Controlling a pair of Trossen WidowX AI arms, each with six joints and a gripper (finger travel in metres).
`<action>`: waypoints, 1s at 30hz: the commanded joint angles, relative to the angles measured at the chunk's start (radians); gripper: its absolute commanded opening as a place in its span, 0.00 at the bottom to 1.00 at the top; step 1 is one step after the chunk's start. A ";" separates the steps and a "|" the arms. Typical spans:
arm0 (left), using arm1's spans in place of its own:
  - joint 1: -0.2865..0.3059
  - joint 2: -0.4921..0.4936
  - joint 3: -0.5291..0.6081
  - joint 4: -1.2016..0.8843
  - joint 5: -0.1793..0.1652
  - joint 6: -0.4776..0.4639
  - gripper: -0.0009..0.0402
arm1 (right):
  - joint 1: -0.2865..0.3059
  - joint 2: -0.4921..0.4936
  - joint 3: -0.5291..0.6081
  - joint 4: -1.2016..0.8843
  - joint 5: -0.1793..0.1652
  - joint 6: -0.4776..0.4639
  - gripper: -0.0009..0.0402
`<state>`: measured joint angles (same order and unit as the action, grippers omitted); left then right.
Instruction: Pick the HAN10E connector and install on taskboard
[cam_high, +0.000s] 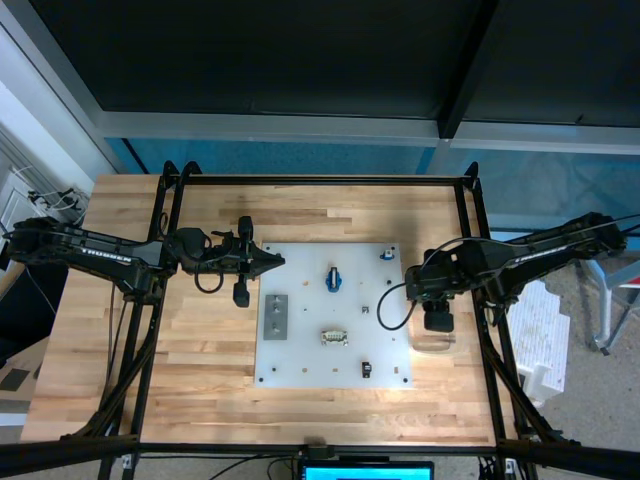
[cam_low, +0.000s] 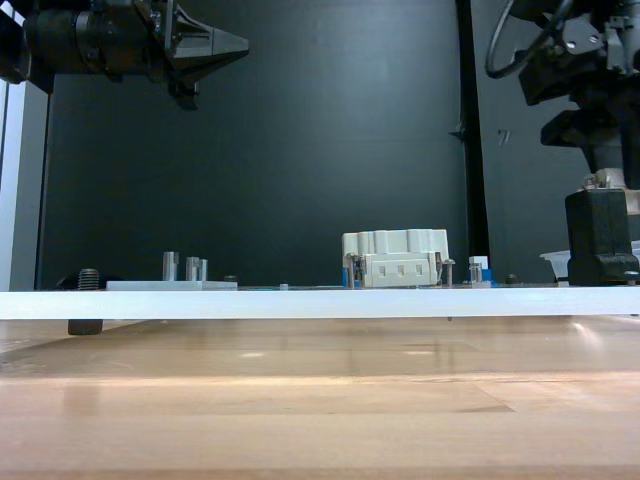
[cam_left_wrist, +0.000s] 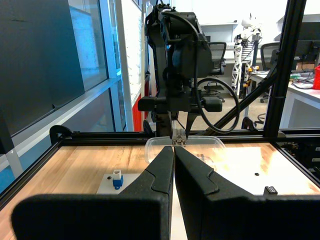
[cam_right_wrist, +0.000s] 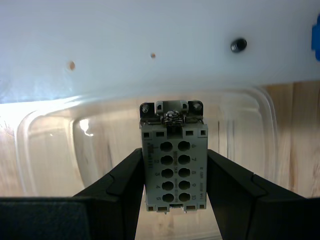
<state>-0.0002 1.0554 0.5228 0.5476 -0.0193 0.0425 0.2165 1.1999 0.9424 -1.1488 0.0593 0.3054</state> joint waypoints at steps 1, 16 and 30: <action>0.000 0.000 0.000 0.000 0.000 0.000 0.02 | 0.006 0.067 0.051 0.011 0.000 0.001 0.05; 0.000 0.000 0.000 0.000 0.000 0.000 0.02 | 0.049 0.405 0.367 0.021 -0.003 0.065 0.05; 0.000 0.000 0.000 0.000 0.000 0.000 0.02 | 0.064 0.663 0.649 -0.002 0.000 0.072 0.05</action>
<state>-0.0002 1.0554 0.5224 0.5472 -0.0193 0.0429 0.2790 1.8462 1.5723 -1.1481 0.0586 0.3767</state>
